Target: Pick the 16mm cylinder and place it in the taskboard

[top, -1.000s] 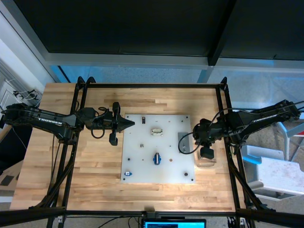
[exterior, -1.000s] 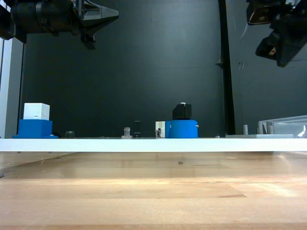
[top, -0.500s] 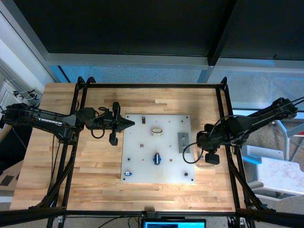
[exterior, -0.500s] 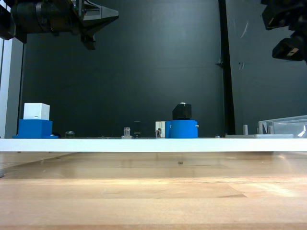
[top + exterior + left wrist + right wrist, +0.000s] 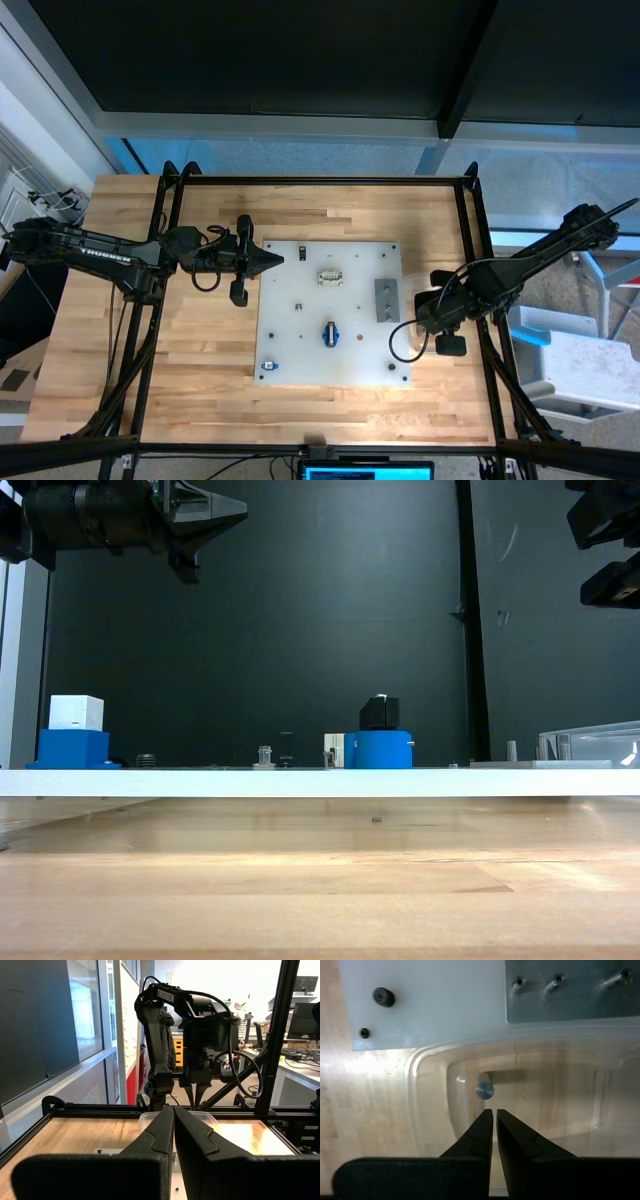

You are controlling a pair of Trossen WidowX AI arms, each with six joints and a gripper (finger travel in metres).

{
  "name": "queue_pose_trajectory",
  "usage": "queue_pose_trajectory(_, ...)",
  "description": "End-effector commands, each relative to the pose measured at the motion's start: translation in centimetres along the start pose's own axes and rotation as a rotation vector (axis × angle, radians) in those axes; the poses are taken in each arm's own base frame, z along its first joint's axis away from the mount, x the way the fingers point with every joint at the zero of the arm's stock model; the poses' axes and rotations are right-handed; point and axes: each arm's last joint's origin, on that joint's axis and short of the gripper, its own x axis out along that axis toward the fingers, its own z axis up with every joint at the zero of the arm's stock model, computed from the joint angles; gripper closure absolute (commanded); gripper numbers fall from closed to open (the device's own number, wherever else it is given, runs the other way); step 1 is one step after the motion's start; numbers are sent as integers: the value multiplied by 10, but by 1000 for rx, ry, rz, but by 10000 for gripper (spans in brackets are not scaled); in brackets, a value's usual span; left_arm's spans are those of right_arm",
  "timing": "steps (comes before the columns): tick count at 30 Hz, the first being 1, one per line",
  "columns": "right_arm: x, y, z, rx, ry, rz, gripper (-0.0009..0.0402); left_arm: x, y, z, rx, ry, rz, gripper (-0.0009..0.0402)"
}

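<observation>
Seeing right gripper (image 5: 494, 1111) over clear tray (image 5: 420, 1105), fingers pressed together, empty; lined up for top-down pick. 16mm cylinder (image 5: 484, 1090) inside tray, probably on end. Taskboard (image 5: 445, 1000) just beside tray. Left gripper (image 5: 173, 1109) parked well apart from tray, fingers together, out of the way.

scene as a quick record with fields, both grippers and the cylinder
left gripper: shut, empty, raised by the left edge of the taskboard
right gripper: shut, empty, pointing down over the clear tray
cylinder: standing on end in the tray, below the right gripper, not gripped
tray: on the table beside the taskboard's right edge
task state: pick not yet done
</observation>
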Motion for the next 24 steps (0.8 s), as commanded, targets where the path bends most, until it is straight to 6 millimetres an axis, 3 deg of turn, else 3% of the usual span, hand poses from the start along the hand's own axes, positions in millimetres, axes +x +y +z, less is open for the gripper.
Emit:
queue_pose_trajectory(1, 2, 2, 0, -9, 8, -2, 359, 0, 0, 0, 0, 0, 0, 393)
queue_pose_trajectory(24, 10, 5, 1, -14, -11, -17, 187, 0, 0, 0, 0, 0, 0, 393)
